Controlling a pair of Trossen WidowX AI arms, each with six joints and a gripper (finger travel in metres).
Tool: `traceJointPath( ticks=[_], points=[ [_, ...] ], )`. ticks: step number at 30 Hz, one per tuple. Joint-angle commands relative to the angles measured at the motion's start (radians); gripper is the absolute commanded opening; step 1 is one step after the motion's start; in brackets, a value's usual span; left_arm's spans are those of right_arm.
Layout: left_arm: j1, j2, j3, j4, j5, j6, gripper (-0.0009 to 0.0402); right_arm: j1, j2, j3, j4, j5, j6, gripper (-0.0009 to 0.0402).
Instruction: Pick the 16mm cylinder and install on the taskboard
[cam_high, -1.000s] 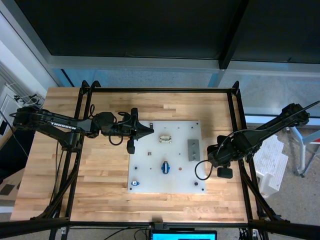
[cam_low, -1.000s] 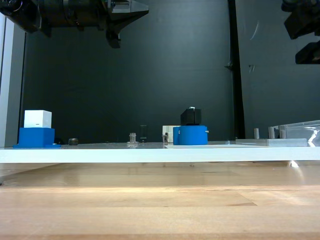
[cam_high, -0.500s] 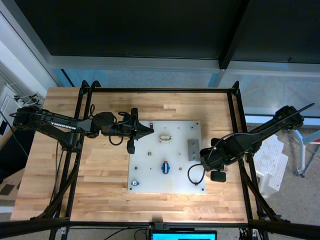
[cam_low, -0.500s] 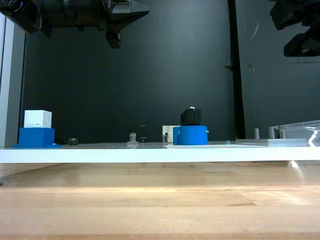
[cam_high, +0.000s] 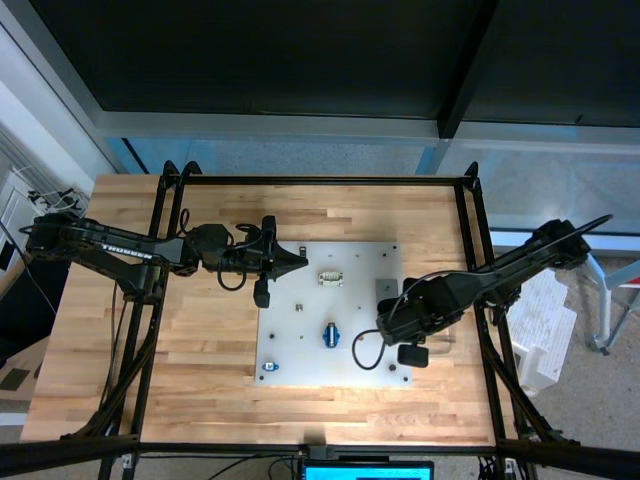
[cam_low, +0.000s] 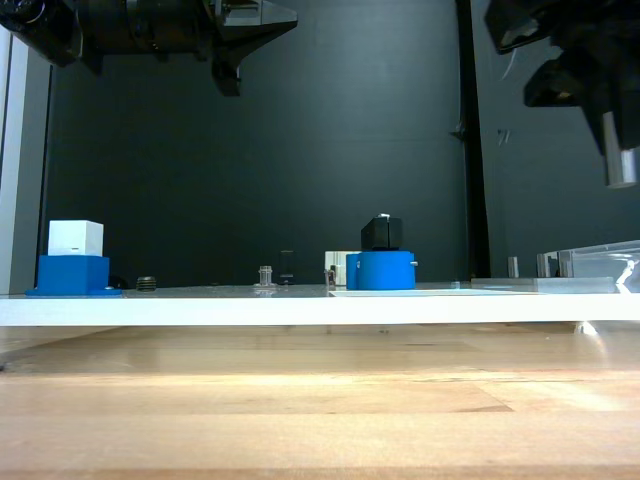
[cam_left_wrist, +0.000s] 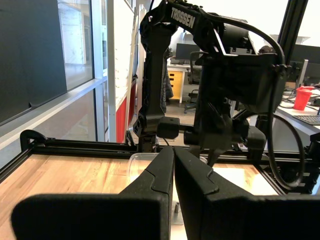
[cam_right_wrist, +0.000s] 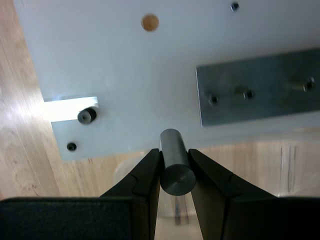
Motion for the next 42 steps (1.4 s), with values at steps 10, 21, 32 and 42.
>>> traceJointPath(
  ticks=[10, 21, 32, 42],
  points=[
    [0.0, 0.0, 0.0, 0.0, 0.0, 0.0, 0.0, -0.057, 0.171, 0.134, 0.031, 0.0, -0.05, 0.0004],
    [0.0, 0.0, 0.0, 0.0, 0.0, 0.0, 0.0, -0.079, 0.259, 0.159, 0.097, -0.022, -0.055, 0.0004],
    [0.0, 0.0, 0.0, 0.0, 0.0, 0.0, 0.0, -0.097, 0.314, 0.159, 0.16, -0.026, -0.056, 0.0004],
    [0.0, 0.0, 0.0, 0.0, 0.0, 0.0, 0.0, -0.098, 0.327, 0.158, 0.183, -0.018, -0.061, 0.0004]
  ],
)
